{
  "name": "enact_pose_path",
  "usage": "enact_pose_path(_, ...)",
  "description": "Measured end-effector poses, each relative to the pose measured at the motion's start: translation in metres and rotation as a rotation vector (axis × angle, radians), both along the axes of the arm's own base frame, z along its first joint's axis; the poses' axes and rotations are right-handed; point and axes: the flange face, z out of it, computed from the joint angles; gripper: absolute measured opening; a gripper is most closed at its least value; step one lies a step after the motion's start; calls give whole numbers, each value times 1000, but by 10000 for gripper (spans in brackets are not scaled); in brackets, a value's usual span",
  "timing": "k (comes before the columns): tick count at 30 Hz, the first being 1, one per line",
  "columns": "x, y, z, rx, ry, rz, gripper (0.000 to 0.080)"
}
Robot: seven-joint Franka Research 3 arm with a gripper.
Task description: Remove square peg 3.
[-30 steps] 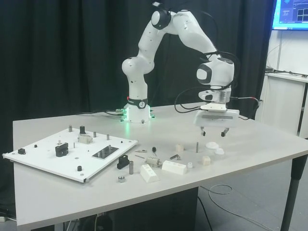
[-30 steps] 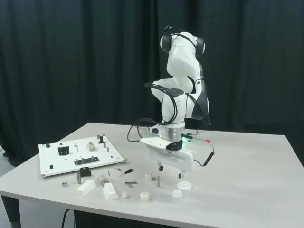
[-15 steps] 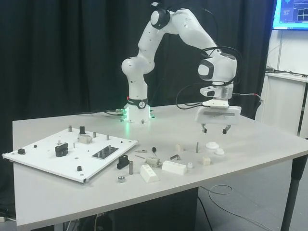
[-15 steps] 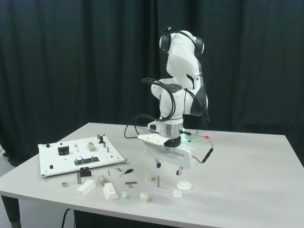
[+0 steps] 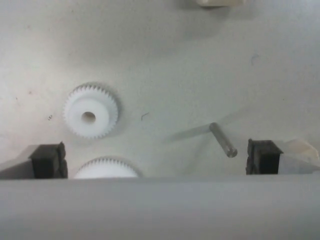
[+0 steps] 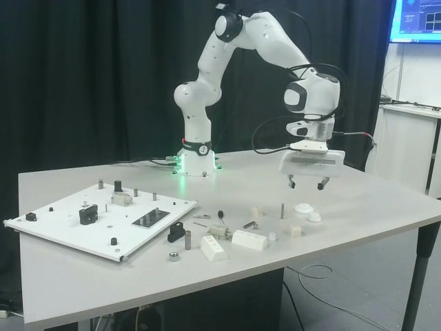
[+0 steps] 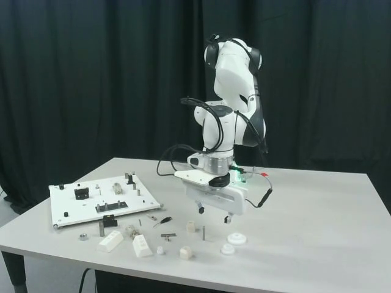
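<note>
Above the upright peg [image 6: 282,209] hangs the pincer [image 6: 306,183] — spread, pointing down.

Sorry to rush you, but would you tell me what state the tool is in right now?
The tool is open and holds nothing, above the table.

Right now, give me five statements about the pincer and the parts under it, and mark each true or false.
1. The pincer is open and holds nothing. True.
2. Two white gears lie on the grey table. True.
3. The upright metal peg sits in the white board. False: it stands on the table, well off the board.
4. The pincer rests on the table. False: it hangs above it.
5. The arm's base shows green light. True.
</note>
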Motion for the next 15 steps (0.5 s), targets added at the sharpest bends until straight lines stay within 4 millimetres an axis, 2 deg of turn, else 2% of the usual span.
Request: enact_pose_path(15, 1, -5, -1, -1, 4, 6, 800)
